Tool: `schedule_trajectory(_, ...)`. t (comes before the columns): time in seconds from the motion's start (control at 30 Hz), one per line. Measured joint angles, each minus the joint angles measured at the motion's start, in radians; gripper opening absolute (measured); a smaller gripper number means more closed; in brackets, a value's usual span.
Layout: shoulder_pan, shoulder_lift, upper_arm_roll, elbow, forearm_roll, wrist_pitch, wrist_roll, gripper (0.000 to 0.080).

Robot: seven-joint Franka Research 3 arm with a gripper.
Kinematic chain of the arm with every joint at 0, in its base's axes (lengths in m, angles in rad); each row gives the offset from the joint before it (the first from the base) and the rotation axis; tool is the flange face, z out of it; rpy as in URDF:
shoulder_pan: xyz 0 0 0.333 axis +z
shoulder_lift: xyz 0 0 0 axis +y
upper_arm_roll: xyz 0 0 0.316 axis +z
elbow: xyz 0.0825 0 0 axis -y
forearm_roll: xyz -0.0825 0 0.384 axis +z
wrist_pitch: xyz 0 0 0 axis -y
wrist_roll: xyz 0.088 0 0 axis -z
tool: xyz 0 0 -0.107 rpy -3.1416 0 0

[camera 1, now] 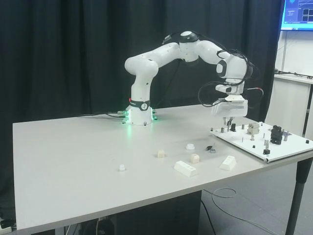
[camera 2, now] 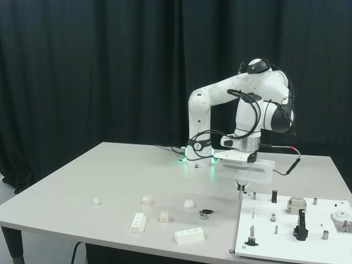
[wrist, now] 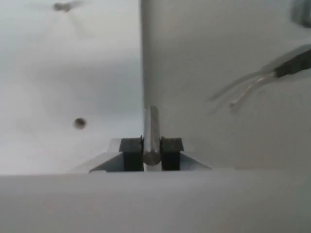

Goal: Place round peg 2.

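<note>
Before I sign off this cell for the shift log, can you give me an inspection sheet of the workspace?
Surface: grey table, with a white assembly board at the end away from the arm's base.
Job's things: round peg, grey, held upright between the fingers, over the board's edge.
Clutter: white blocks and small white parts loose on the table; small black part near the board.
Grippers: gripper shut on the peg, above the board.
Cables: black cable with bare wire ends on the board; cable hanging under the table.
Surroundings: black curtain; screen in a corner.
</note>
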Motion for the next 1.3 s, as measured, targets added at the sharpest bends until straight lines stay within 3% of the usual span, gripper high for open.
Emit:
schedule_trajectory(0.5, -0.099, 0.0, 0.016, -0.003, 0.022, 0.003, -0.108, 0.0075)
schedule_trajectory(0.87, -0.181, 0.003, 0.071, 0.018, 0.063, 0.015, -0.224, 0.0075)
schedule_trajectory(1.3, -0.268, 0.019, 0.131, 0.074, 0.067, 0.017, -0.27, 0.0075)
